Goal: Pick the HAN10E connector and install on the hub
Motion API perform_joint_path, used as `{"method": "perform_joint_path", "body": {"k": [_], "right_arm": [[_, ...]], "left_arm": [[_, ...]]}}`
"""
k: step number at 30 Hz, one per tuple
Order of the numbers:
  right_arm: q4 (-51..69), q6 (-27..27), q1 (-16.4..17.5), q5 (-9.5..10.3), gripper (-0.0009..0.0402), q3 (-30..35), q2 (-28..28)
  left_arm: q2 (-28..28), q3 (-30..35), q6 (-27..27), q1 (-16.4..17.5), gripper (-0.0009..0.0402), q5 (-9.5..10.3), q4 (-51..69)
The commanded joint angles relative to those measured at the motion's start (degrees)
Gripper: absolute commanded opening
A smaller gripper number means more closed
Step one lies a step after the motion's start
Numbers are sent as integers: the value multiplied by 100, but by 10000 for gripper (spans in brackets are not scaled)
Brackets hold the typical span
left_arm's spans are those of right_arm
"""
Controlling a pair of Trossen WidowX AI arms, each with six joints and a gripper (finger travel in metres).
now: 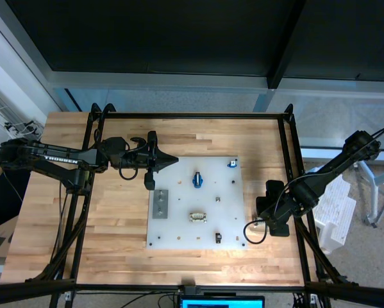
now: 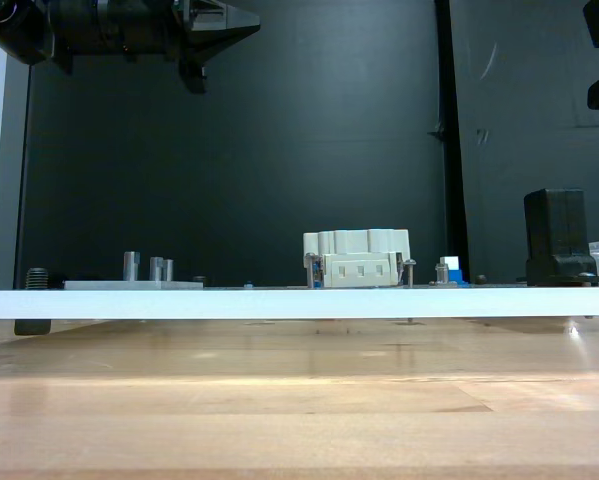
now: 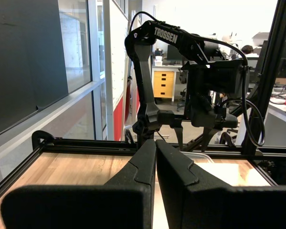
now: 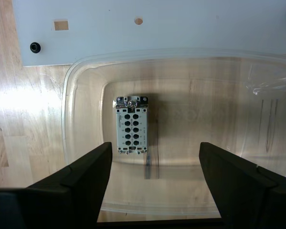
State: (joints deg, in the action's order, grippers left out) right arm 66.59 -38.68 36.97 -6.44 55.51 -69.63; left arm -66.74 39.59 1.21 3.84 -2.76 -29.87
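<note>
**Operator:** Status, please: where is the HAN10E connector (image 4: 131, 125)?

**Robot:** It lies flat in a clear tub (image 4: 66, 119), contact holes facing up, with one metal end tab toward the white plate (image 4: 181, 28). The tub sits on the desk (image 1: 115, 212), just beside the plate's right edge.

**Operator:** And your right claw?

**Robot:** My right claw (image 4: 154, 176) hangs over that tub, pointing down. Its fingers are spread wide and grip nothing. Through my wrist camera the connector shows between the two fingers, nearer one than the other, and neither finger touches it.

**Operator:** The left one?

**Robot:** My left claw (image 1: 172, 160) is held high in the air near the plate's far left corner, pointing across toward my right arm. Its fingers are pressed together with nothing between them.

**Operator:** The hub?

**Robot:** The hub (image 1: 198, 218) is fixed on the white plate toward the near side. A dark-grey block (image 1: 160, 203) stands to its left and a blue part (image 1: 198, 179) lies beyond it. It is well apart from the connector.
</note>
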Motion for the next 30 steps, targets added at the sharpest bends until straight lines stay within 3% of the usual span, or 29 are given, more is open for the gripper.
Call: {"method": "perform_joint_path", "body": {"k": [1,30], "right_arm": [[2,-11,9,0,269,2,-2],[-638,-199,269,-2,264,-424,-616]], "left_arm": [[0,0,0,2,0,0,-2],[0,0,0,0,0,0,-2]]}}
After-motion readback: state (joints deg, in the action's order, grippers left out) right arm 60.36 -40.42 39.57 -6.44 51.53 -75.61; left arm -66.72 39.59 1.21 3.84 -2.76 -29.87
